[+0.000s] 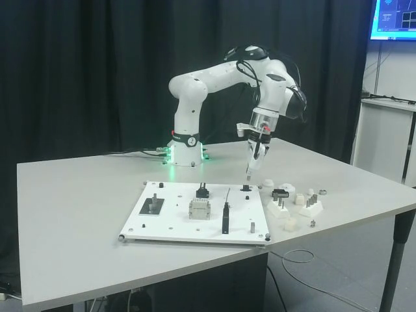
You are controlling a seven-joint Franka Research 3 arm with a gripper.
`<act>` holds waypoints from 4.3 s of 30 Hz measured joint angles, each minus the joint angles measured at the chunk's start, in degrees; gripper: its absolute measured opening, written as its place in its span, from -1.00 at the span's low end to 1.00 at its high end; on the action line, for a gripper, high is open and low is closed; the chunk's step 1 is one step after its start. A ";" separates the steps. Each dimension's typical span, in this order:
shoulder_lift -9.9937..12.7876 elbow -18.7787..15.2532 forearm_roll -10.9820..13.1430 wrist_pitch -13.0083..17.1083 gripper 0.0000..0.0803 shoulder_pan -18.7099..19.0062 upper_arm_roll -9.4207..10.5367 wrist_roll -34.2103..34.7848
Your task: Insert Ethernet.
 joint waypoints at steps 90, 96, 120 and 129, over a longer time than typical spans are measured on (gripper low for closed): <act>-0.87 -5.00 3.45 6.75 -0.82 3.72 3.26 -1.47; -1.19 -5.49 3.53 6.53 -0.82 4.07 3.11 -1.66; -1.27 -5.98 4.82 6.60 -0.82 4.13 3.09 -2.27; -1.27 -6.18 5.45 6.93 -0.82 4.12 3.26 -2.31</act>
